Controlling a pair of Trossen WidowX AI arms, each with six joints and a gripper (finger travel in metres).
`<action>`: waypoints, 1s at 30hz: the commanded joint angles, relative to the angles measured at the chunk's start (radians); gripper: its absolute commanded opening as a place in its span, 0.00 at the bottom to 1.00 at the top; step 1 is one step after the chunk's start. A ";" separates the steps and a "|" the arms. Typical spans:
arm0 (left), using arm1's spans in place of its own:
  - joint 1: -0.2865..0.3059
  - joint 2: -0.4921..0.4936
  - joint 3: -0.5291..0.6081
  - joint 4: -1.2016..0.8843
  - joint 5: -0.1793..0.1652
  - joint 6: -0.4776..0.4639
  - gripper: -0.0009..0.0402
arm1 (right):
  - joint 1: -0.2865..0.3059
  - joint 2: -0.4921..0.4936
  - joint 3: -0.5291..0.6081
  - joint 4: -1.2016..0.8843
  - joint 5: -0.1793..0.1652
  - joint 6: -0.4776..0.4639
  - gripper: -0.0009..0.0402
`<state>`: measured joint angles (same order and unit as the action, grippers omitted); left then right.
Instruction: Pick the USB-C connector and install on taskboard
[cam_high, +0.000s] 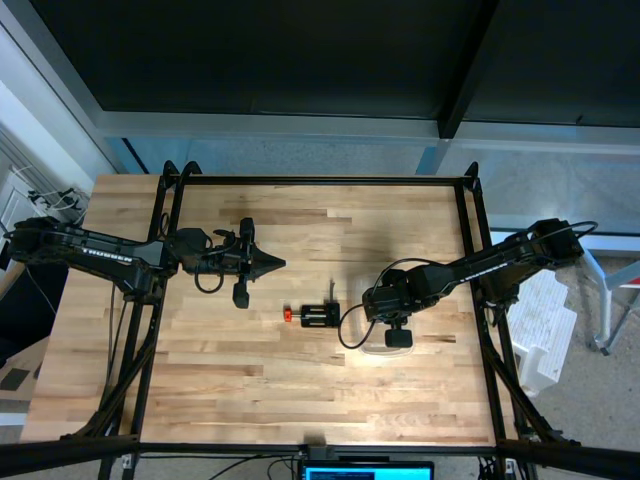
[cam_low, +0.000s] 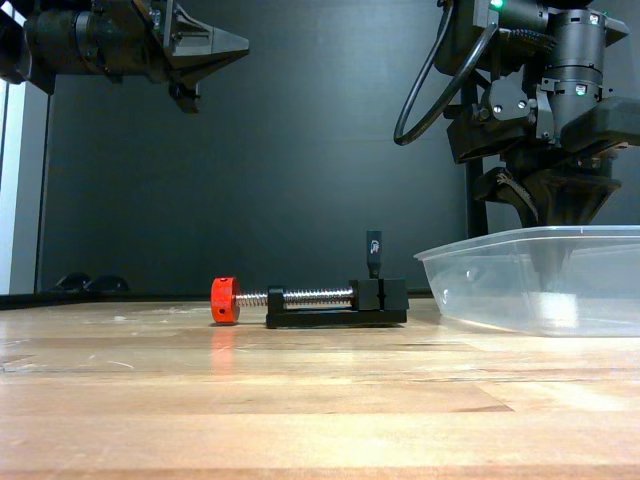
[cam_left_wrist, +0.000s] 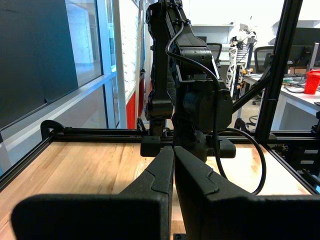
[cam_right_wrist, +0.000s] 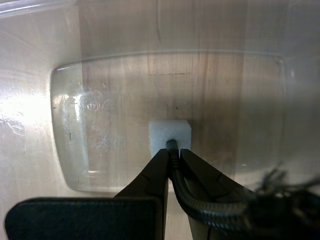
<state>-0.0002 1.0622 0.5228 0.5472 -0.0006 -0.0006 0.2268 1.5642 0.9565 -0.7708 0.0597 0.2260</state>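
So the right gripper (cam_right_wrist: 172, 156) is pinched almost shut on the one USB-C connector (cam_right_wrist: 172, 145), a tiny dark nub on a braided black cable (cam_right_wrist: 200, 207). Its tip touches a single white foam-looking square (cam_right_wrist: 170, 131) inside the one clear, scuffed plastic tray (cam_low: 480, 285), right of the wooden table's (cam_high: 250, 390) middle. One taskboard (cam_low: 335, 306) sits mid-table just left of the tray, a black block with a shiny threaded screw (cam_low: 310, 297), round orange-red knob (cam_low: 225, 300) and thin upright (cam_low: 373, 254). The left gripper (cam_left_wrist: 173, 167) hangs high toward the left edge, pointy fingers pressed together on nothing.
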 joint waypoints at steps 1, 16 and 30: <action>0.000 0.000 0.000 0.000 0.000 0.000 0.02 | 0.000 -0.001 0.000 -0.002 -0.001 0.001 0.02; 0.000 0.000 0.000 0.000 0.000 0.000 0.02 | 0.000 -0.071 0.035 -0.084 -0.010 0.005 0.02; 0.000 0.000 0.000 0.000 0.000 0.000 0.02 | 0.000 -0.129 0.153 -0.243 -0.007 0.002 0.02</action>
<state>-0.0002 1.0622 0.5224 0.5472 -0.0010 -0.0006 0.2272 1.4387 1.0996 -1.0027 0.0498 0.2295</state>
